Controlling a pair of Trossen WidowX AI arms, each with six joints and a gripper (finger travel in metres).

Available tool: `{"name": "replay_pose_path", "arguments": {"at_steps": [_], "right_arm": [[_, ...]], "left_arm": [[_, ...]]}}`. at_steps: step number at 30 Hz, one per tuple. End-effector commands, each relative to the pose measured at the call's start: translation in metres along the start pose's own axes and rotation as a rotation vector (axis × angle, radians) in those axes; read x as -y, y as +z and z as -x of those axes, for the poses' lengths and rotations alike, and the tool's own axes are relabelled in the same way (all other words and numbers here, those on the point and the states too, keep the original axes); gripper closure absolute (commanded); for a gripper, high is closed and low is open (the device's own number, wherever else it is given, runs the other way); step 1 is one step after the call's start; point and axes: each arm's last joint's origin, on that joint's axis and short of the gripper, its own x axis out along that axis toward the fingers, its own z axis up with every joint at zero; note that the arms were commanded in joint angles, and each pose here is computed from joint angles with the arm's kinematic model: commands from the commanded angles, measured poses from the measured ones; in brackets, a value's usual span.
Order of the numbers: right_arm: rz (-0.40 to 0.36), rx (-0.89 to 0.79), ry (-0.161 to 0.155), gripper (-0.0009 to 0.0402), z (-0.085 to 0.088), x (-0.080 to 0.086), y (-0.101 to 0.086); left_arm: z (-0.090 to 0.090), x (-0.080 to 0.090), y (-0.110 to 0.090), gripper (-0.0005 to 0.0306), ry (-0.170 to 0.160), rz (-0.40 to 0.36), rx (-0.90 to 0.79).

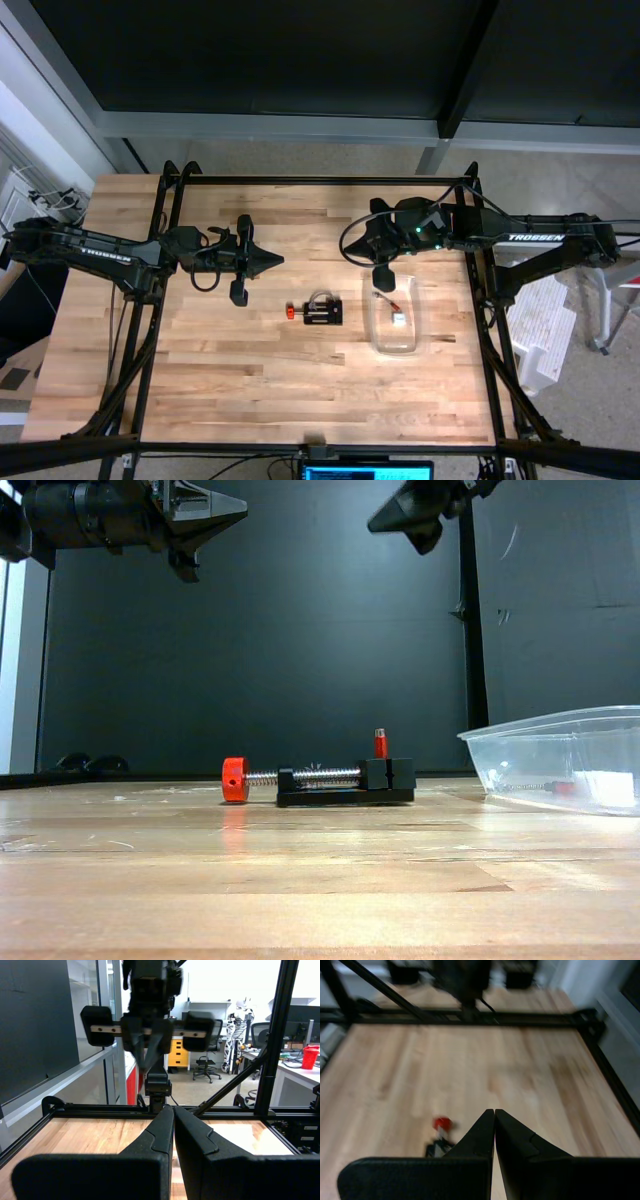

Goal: Remove the RCA connector from the receptacle and place in the container

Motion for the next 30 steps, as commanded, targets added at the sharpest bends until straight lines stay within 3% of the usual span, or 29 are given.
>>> {"name": "replay_pose_path", "arguments": {"at_steps": [1,10,20,26,28,30], "right_arm": [[0.006,0.079,0.0,0.0393,-0.004,0.0,-0.001],[0.012,0.301,0.002,0.0393,-0.009,-0.001,-0.004],[-0.001,0.45,0.062,0.0393,-0.012,-0.005,-0.015],[-0.023,0.494,0.04,0.0393,-0.017,-0.005,-0.032],[-0.029,0.509,0.01,0.0393,-0.017,-0.005,-0.036],[-0.031,0.513,0.005,0.0393,-0.016,-0.006,-0.039]], "left_arm": [[0.0,0.0,0.0,0.03,0.0,0.0,0.0],[0.0,0.0,0.0,0.03,0.0,0.0,0.0],[0.0,0.0,0.0,0.03,0.0,0.0,0.0],[0.0,0.0,0.0,0.03,0.0,0.0,0.0],[0.0,0.0,0.0,0.03,0.0,0.0,0.0],[0.0,0.0,0.0,0.03,0.0,0.0,0.0]]}}
